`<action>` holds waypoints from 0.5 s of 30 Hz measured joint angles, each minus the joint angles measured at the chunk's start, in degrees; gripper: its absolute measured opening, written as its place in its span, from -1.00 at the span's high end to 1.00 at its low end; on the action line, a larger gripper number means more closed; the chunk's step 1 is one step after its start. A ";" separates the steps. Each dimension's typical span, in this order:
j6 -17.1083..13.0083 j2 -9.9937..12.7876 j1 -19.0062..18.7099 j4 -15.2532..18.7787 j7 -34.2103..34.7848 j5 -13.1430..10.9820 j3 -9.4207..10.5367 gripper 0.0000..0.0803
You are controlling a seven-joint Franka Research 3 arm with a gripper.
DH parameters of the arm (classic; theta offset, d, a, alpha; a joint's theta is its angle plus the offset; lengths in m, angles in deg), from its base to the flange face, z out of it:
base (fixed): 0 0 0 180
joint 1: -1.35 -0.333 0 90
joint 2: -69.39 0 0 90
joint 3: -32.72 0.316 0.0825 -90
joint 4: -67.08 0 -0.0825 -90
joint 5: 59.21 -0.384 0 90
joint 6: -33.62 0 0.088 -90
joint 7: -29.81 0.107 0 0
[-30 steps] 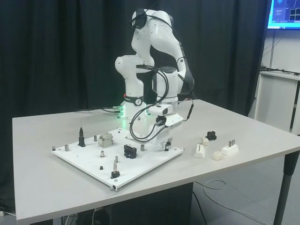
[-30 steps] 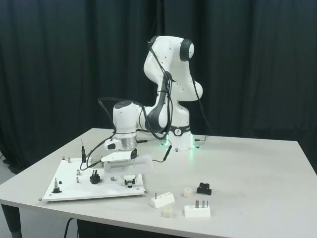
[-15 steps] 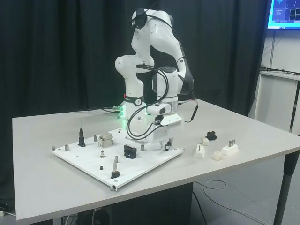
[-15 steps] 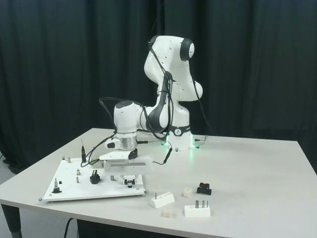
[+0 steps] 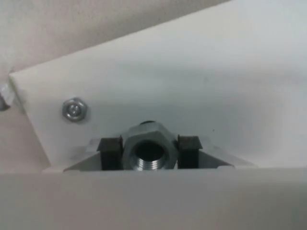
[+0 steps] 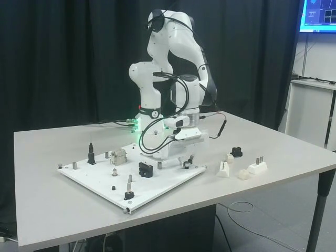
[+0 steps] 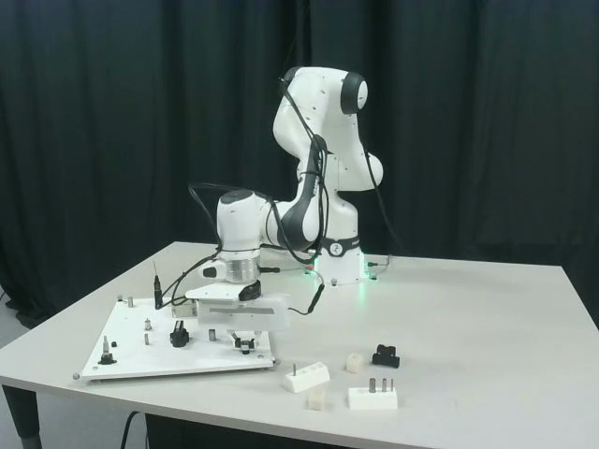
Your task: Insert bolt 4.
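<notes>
Bolt 4 (image 5: pixel 146 149) is sitting between the black pads (image 5: pixel 109 152) of the claw (image 5: pixel 148 152). Its hex head and threaded bore are facing the wrist camera. The claw is closing on it, and each pad appears to be pressing against a flat of the hex, so the grip is looking firm and square.

In the first room view the claw (image 6: pixel 186 159) is hanging just above the right corner of the white board (image 6: pixel 157 184), which is lying on the grey table (image 6: pixel 52 157). A small screw (image 5: pixel 74 109) is showing in the board's corner beside the bolt.

Judging by this, the bolt is being held clear of the board and the insertion itself is not yet done. The next move is calling for the bolt to be lined up upright over its hole, then lowered straight. Which hole is the target cannot be told here. A tilt in the grip could be making the thread bind on entry.
</notes>
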 joint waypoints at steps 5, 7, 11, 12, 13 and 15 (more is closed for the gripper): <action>-0.12 0.00 -0.06 0.04 3.14 0.23 -0.02 0.39; -0.18 0.00 -0.10 0.06 4.21 0.42 -0.02 0.39; -0.30 -0.01 -0.22 0.10 6.74 0.95 -0.06 0.39; -0.31 -0.01 -0.25 0.10 7.50 1.22 -0.06 0.39; -0.32 -0.01 -0.28 0.10 8.25 1.49 -0.06 0.39; -0.35 0.00 -0.36 0.10 9.94 2.12 -0.06 0.39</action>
